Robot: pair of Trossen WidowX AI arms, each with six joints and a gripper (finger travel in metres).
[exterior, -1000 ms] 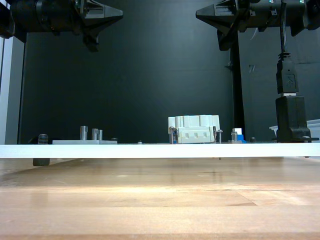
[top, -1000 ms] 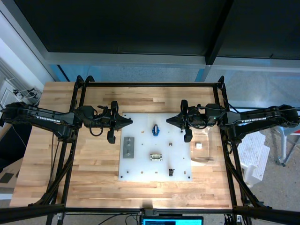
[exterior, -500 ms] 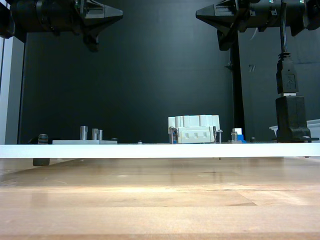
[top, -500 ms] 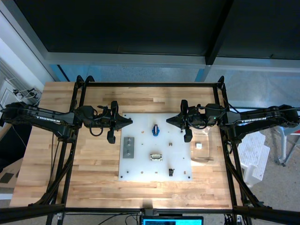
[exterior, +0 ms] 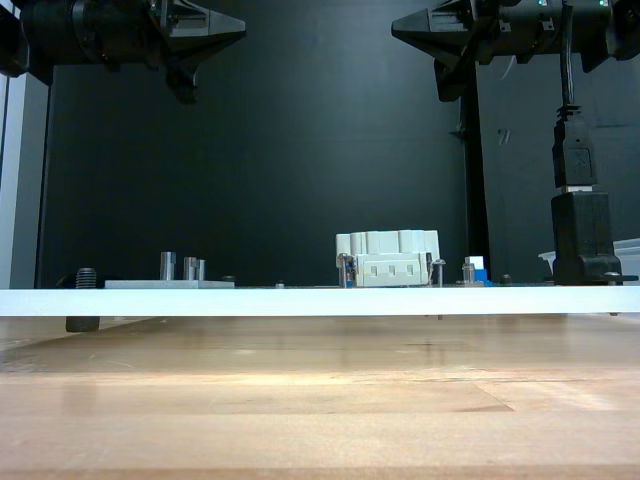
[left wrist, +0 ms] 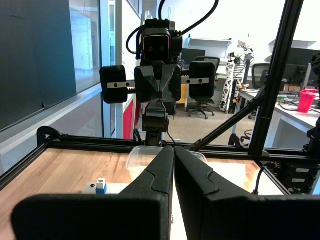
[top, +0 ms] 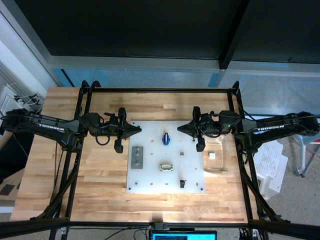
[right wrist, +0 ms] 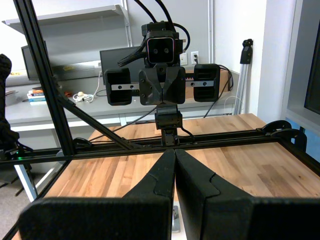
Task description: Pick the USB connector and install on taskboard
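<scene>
The taskboard (top: 150,177) is a white square plate lying mid-table. At its near right the small black USB connector (top: 182,183) stands upright. From table height the USB connector (exterior: 577,160) is seen seated on top of a black socket (exterior: 584,240), with a thin cable rising from it. My left gripper (top: 139,129) hovers shut high over the board's far left corner. My right gripper (top: 179,128) hangs shut high over the board's far edge. The two point at each other. Both are far from the connector. The wrist views show the left gripper (left wrist: 174,150) and the right gripper (right wrist: 175,151) with fingers pressed together and nothing held.
The board carries a grey metal block (top: 137,156), a blue part (top: 166,138) and a beige multi-pin connector (top: 166,167). A small white cube (top: 212,155) sits in a clear container right of the board. A black frame surrounds the wooden table (top: 95,180).
</scene>
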